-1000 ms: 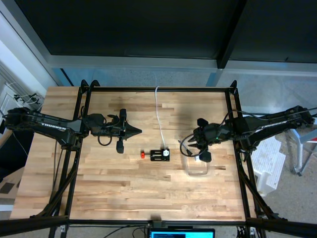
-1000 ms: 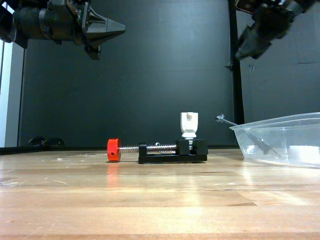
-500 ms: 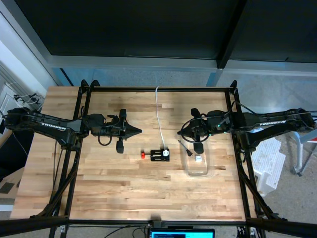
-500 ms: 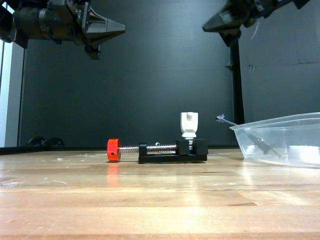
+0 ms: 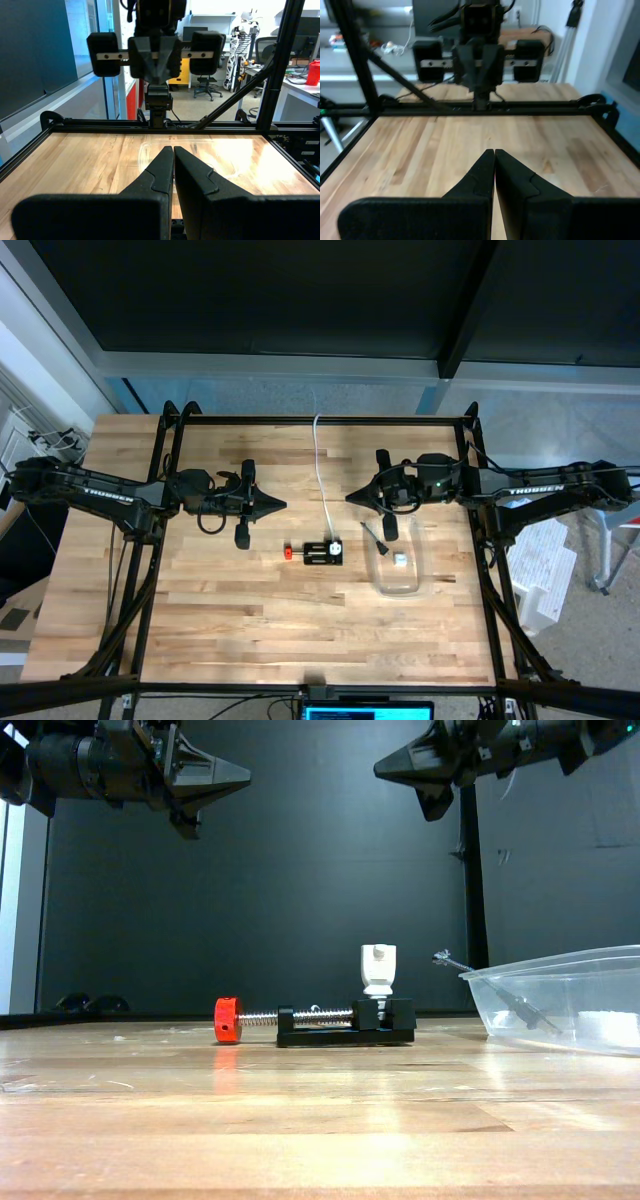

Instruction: Remove the power plug from the receptacle and place in the container

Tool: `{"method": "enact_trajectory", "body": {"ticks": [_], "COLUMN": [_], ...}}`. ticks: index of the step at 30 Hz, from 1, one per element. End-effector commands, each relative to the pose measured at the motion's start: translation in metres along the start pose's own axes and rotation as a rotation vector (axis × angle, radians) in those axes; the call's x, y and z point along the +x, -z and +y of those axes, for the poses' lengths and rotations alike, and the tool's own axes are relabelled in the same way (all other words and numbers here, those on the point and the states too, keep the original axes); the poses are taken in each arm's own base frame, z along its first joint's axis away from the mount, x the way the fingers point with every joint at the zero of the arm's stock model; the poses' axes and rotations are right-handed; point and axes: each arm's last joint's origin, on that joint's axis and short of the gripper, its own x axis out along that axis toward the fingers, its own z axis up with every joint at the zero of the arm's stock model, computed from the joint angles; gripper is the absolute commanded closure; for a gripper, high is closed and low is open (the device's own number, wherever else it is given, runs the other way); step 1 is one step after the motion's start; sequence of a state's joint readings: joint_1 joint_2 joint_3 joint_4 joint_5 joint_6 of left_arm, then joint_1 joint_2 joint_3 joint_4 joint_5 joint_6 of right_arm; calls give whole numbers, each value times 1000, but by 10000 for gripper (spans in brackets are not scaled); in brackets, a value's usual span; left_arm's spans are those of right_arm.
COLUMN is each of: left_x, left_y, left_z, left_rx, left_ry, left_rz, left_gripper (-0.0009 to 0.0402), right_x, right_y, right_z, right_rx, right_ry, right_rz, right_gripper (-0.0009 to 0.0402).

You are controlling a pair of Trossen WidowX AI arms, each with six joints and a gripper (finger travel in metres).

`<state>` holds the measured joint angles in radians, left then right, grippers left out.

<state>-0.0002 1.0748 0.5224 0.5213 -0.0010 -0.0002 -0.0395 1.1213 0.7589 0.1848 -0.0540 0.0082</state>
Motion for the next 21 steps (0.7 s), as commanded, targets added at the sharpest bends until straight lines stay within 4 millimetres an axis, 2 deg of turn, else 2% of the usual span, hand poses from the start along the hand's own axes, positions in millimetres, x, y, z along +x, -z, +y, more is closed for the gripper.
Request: {"method": "enact_trajectory", "body": {"ticks": [1, 11, 21], "left_x": [0, 0, 0], "left_y": [0, 0, 0], "left_z": [0, 0, 0], "left_rx": [0, 0, 0], "left_ry": [0, 0, 0], "left_rz": [0, 0, 0], "left_gripper": [393, 393, 393], "right_x": [0, -2, -2], "right_y": [6, 20, 28], "right_z": [0, 0, 0], "right_rx": [8, 1, 31], "right_ry": [0, 4, -2], "right_rz": [-54, -156, -156], "right_gripper": [393, 393, 393]}}
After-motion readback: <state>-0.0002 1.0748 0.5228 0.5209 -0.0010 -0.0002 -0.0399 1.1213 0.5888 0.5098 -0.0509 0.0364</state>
